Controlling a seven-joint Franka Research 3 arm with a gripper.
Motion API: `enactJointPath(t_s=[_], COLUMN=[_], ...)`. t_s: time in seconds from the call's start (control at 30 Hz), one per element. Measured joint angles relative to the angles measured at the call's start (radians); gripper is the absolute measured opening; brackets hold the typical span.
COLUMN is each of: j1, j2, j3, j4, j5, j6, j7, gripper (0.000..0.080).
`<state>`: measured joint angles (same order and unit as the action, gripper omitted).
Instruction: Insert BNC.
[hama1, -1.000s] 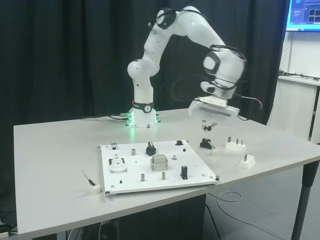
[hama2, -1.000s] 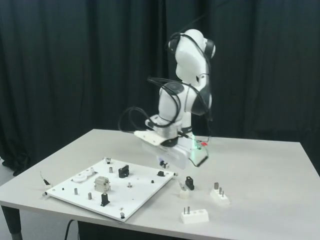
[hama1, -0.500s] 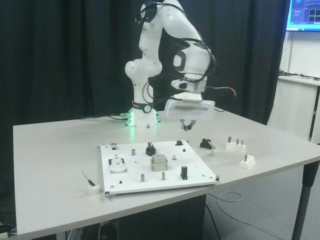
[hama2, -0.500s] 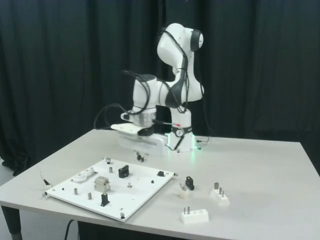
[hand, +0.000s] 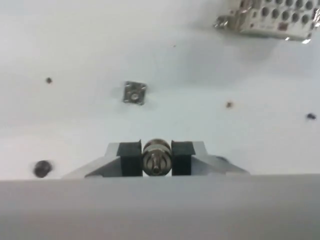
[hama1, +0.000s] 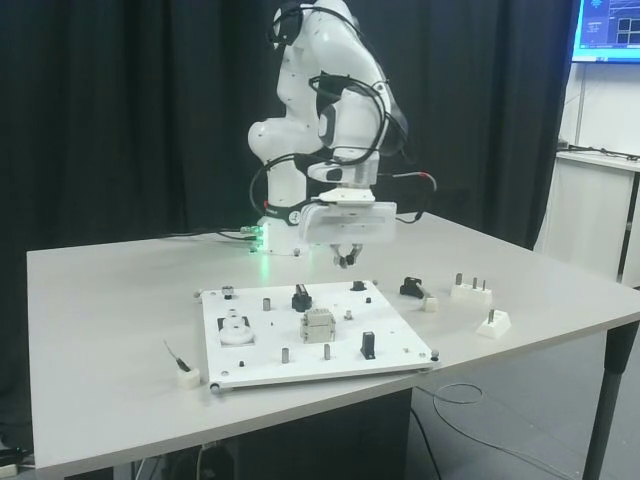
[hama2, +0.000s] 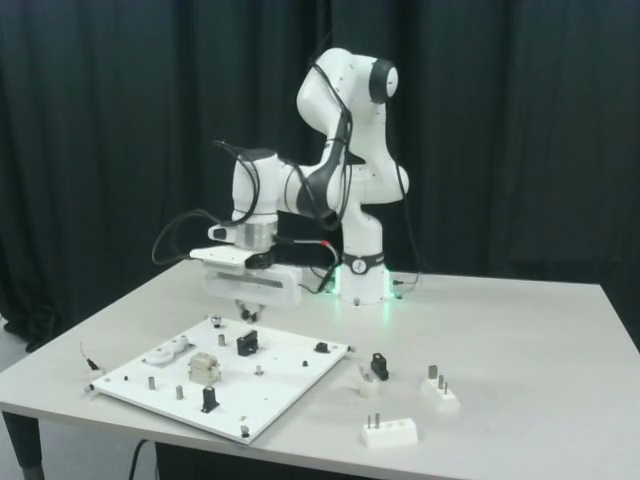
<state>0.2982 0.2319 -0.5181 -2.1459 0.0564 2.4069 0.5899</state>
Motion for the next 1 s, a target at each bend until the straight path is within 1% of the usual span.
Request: enactJointPath(t_s=[0.23,0.43,0.6,0.77,1.0], j1=[-0.018,-0.019,-0.019,-0.019,-0.019], j2=[0.029,0.062,0.087,0.103,0.115], j3=[0.0,0.001,0.001,0.001,0.005], j4=[0.001,0.002,0.004,0.007,0.01], j5=[0.063,0.122,0.169,0.19,0.213], j6=[0.04,0.079,0.096,0.098,0.098], j7=[-0.085,-0.202,-0.255,-0.267,-0.29], gripper=[0.012,0.012,0.012,0.012,0.012])
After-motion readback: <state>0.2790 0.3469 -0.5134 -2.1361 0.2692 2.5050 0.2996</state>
